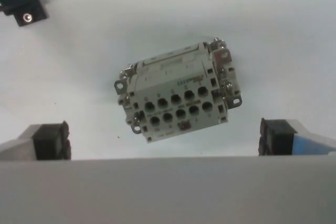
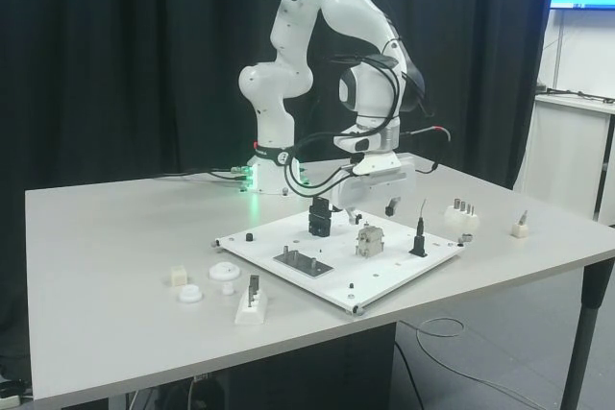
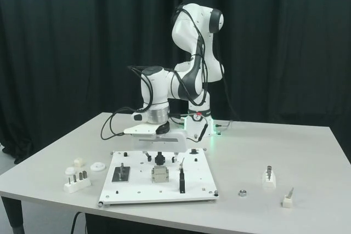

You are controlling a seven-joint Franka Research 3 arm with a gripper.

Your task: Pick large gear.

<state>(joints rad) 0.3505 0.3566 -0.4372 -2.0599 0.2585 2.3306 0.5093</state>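
Two white gears lie on the grey table beside the white board (image 2: pixel 384 280): one (image 2: pixel 224 272) (image 3: pixel 97 166) nearer the board, the other (image 2: pixel 189 293) (image 3: pixel 71 171) further out. I cannot tell which is the larger. My gripper (image 2: pixel 365 207) (image 3: pixel 160 149) hangs open over the board, far from both gears. In the wrist view the gripper (image 1: pixel 163 139) has its fingers (image 1: pixel 50 140) wide apart, and a grey connector block (image 1: pixel 178 95) with several round holes lies below, between them. Nothing is held.
The board carries a black block (image 2: pixel 320 218), a grey plate with pegs (image 2: pixel 298 261), the connector block (image 2: pixel 370 242) and a black upright probe (image 2: pixel 420 235). Near the gears stand a white cube (image 2: pixel 175 276) and a peg holder (image 2: pixel 252 304). More white holders (image 2: pixel 461 216) (image 2: pixel 520 228) stand beyond the board.
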